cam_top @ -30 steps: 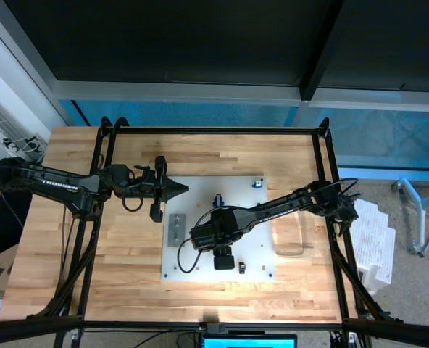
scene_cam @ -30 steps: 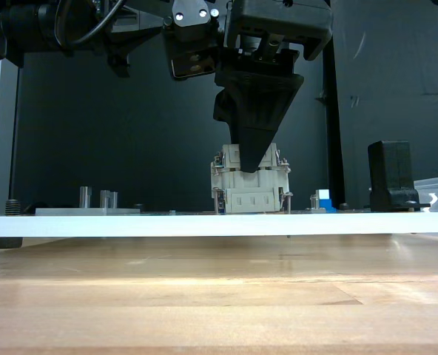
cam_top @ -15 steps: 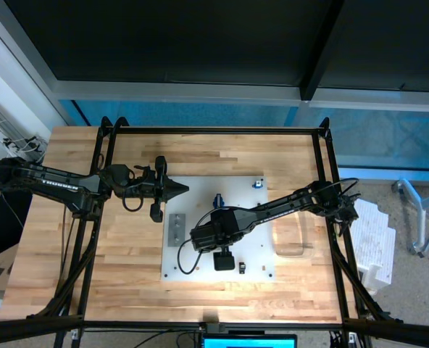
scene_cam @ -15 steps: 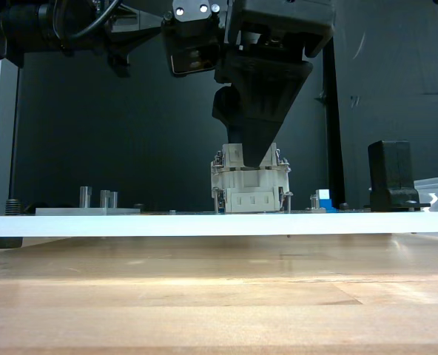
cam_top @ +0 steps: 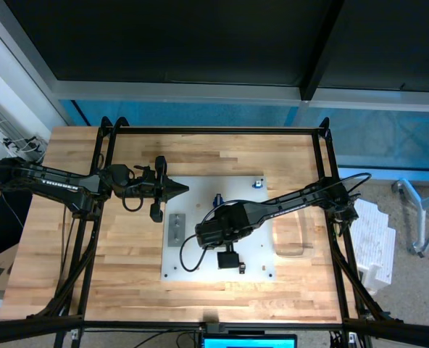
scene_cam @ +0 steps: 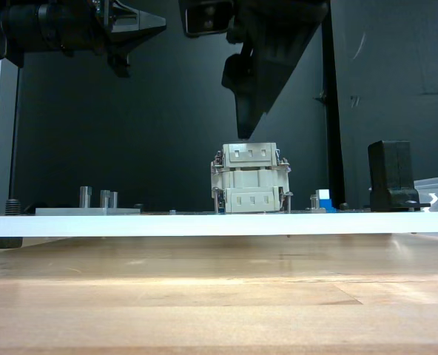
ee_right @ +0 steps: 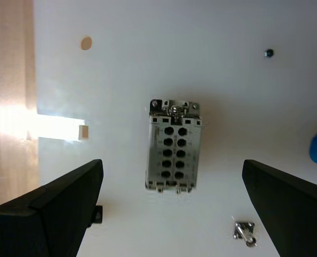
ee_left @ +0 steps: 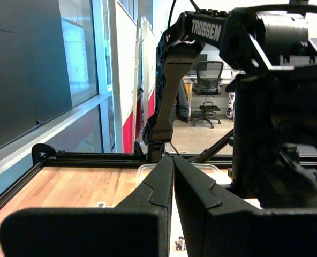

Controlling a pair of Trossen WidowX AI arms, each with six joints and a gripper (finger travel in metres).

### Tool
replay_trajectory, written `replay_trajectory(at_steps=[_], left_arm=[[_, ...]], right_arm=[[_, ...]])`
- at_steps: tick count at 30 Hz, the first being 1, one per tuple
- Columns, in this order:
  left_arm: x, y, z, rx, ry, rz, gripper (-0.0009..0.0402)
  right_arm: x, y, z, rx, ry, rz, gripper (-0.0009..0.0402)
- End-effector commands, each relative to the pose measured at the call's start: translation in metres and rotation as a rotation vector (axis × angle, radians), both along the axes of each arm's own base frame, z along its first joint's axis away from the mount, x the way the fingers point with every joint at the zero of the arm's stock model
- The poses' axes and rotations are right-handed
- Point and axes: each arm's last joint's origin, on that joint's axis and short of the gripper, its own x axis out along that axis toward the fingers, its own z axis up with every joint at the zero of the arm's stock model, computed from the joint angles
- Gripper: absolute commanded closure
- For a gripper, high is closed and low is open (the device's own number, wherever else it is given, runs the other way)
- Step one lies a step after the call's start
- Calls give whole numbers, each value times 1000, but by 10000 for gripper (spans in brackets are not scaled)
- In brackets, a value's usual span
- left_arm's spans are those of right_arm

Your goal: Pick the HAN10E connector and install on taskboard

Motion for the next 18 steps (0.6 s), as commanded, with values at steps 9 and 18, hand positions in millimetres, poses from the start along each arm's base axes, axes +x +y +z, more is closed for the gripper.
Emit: replay_trajectory(at_steps=[9,18], left_arm=[[0,0,0,0,0,0,392],[0,0,0,0,0,0,392]], right_arm=[[-3,-1,5,1,-2,1,36],[-14,-7,23,14,-57,-7,36]])
